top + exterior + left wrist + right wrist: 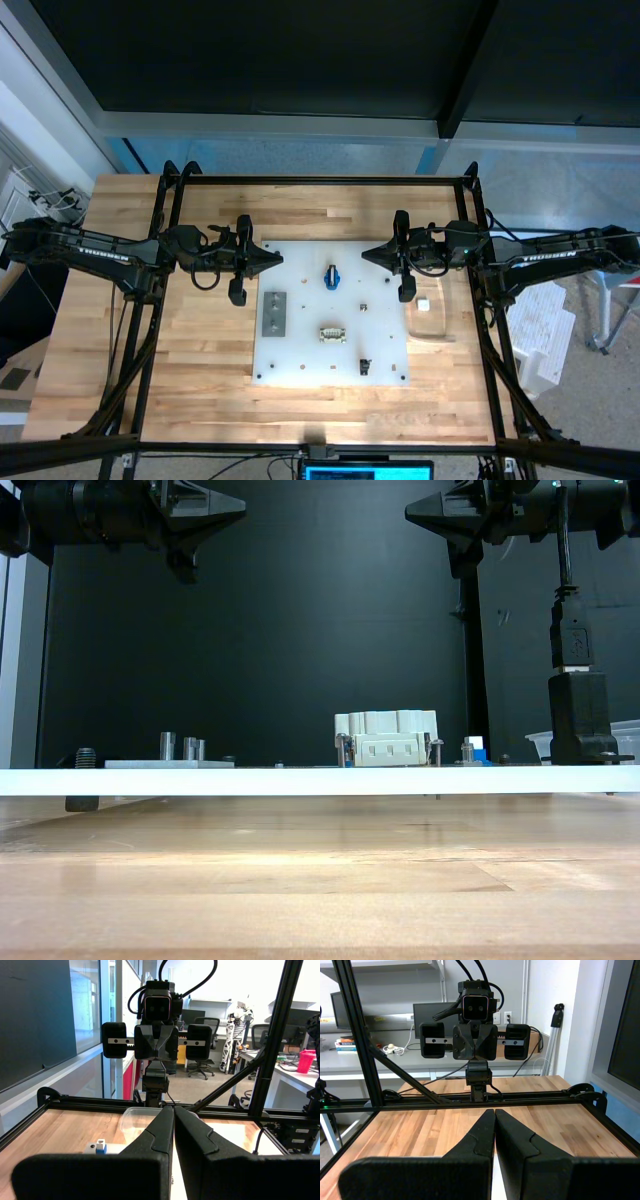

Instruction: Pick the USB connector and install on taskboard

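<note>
Low view alone, USB connector (573,640) upright, left pincer (241,502), right pincer (409,515) aloft

Left hand (278,258) and right hand (365,255) hang well clear above the taskboard (300,350).

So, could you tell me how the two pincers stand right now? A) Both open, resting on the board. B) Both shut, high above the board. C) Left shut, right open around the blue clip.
B: in each wrist view the fingers of the left pincer and right pincer meet, and the low view shows both high above the taskboard, holding nothing.
</note>
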